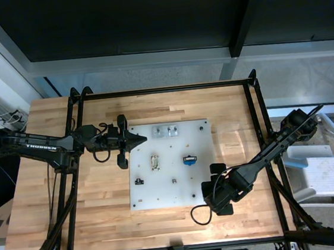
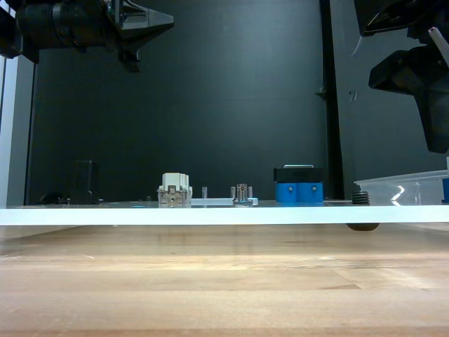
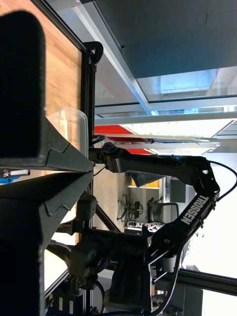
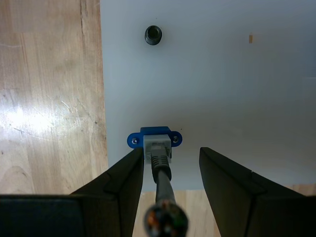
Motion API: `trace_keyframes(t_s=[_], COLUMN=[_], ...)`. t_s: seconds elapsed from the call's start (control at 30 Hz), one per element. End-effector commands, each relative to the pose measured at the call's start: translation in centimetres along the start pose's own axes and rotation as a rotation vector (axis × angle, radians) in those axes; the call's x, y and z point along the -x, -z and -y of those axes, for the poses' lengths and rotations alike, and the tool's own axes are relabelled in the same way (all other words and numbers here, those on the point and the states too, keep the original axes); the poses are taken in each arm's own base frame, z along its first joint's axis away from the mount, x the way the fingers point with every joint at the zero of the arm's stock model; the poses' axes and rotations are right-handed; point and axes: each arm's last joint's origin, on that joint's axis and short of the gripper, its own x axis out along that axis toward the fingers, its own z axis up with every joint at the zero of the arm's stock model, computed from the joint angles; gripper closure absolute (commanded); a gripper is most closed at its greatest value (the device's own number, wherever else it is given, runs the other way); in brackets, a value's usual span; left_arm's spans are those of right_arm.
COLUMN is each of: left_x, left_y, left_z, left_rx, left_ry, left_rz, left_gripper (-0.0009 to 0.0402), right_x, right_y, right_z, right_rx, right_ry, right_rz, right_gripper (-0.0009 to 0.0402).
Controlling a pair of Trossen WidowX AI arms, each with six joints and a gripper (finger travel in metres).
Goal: Remove the rj45 connector and place it in the container
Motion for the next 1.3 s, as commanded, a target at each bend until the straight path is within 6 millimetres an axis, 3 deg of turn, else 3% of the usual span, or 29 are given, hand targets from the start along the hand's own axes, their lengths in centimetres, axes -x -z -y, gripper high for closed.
trace_keyframes(t_s=[0.03,0.53,1.3], left_x=[0.0,0.0,0.0], left_y=[0.0,0.0,0.0], left_z=[0.0,0.0,0.0], left_rx=[0.0,0.0,0.0], left_ry=[0.0,0.0,0.0], left_rz=[0.0,0.0,0.0], left_gripper=[0.0392,0.0392,0.0392], right_x=[0.0,0.0,1.0], right_y=[0.0,-0.1,-0.1], right_z=[0.0,-0.1,0.0], right_rx=[-0.001,-0.004,-0.008], right_ry=[-0.001,-0.01,-0.046], right_rz=[0.001,0.014,0.029], right_gripper=[0.0262,0.0394,0.0393])
